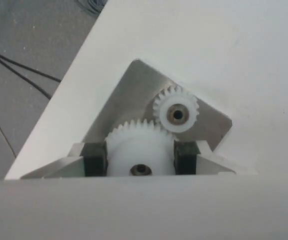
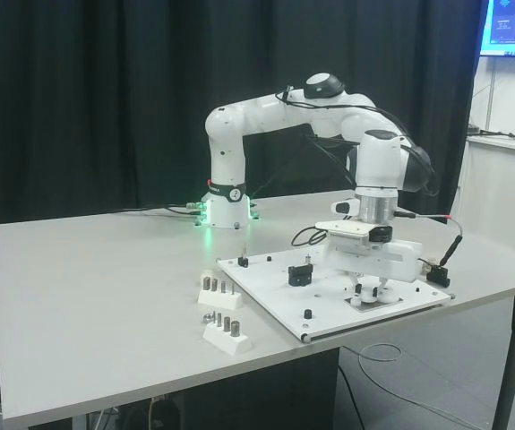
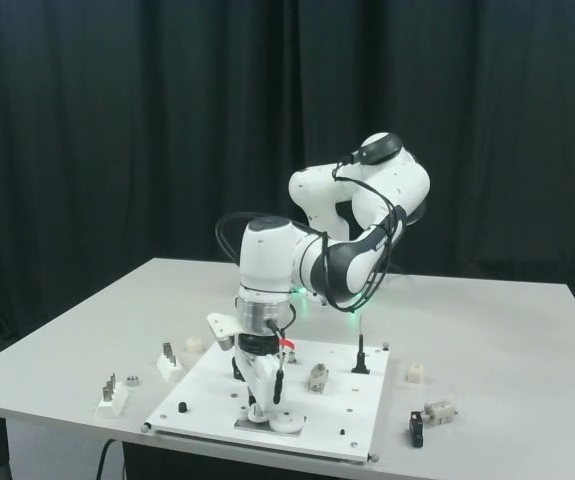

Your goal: Insert medium gear.

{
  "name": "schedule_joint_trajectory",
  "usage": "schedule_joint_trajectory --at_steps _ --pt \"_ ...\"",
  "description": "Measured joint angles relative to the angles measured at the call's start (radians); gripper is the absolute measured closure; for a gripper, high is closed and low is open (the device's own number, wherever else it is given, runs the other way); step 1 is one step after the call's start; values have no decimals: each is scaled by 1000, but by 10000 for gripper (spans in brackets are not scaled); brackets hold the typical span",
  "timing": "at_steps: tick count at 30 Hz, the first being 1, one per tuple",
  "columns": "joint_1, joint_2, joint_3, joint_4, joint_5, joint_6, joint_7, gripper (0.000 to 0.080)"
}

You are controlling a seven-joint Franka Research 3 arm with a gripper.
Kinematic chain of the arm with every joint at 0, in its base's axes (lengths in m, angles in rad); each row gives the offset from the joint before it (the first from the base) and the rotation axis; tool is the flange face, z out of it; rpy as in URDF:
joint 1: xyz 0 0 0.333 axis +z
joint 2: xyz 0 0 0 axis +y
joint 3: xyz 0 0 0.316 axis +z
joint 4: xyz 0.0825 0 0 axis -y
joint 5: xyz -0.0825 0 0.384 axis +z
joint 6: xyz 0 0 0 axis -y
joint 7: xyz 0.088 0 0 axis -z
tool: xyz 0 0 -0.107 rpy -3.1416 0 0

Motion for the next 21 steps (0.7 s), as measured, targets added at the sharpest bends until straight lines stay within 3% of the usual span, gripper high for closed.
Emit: schedule_joint_trajectory --at_steps 21 --pt "2 1 0 0 -2 17 -34 519"
